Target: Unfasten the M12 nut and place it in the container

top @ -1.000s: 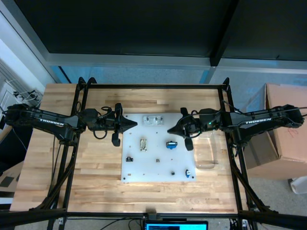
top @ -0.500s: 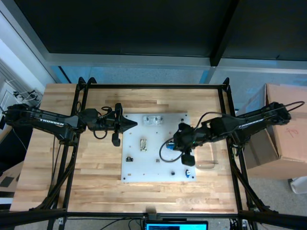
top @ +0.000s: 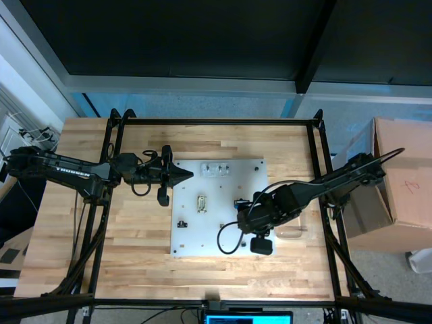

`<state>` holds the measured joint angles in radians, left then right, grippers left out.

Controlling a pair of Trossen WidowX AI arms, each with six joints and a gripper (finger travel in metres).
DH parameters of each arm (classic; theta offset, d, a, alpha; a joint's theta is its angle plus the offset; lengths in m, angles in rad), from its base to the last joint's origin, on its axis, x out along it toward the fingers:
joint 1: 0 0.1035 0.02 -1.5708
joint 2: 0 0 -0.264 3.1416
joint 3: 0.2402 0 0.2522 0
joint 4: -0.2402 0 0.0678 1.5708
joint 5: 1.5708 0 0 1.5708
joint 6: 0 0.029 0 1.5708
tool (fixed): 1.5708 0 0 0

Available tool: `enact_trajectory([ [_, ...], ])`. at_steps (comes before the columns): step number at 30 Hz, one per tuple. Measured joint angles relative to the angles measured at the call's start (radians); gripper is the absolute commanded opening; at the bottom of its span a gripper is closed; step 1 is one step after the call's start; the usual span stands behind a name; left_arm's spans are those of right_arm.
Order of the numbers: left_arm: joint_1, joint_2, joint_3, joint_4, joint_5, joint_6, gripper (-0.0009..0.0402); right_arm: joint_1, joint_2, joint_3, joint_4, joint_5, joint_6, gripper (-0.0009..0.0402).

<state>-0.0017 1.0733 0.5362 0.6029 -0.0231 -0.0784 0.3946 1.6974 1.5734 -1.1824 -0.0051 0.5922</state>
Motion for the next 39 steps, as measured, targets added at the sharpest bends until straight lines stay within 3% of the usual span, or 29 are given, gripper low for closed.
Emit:
enact_trajectory([
  [10,0.000,0.000,0.000,0.000,0.000,0.000,0.0000,0.005,0.089,0.073,-0.045,-0.041,0.244,0.0016],
  [22,0.000,0.000,0.000,0.000,0.000,0.000,0.0000,0.017,0.149,0.075,-0.031,-0.050,0.266,0.0176],
  [28,0.000,0.000,0.000,0.000,0.000,0.000,0.0000,0.017,0.177,0.074,-0.021,-0.048,0.268,0.0235],
  [39,0.000,0.000,0.000,0.000,0.000,0.000,0.0000,0.018,0.231,0.072,0.020,-0.040,0.271,0.0247],
])
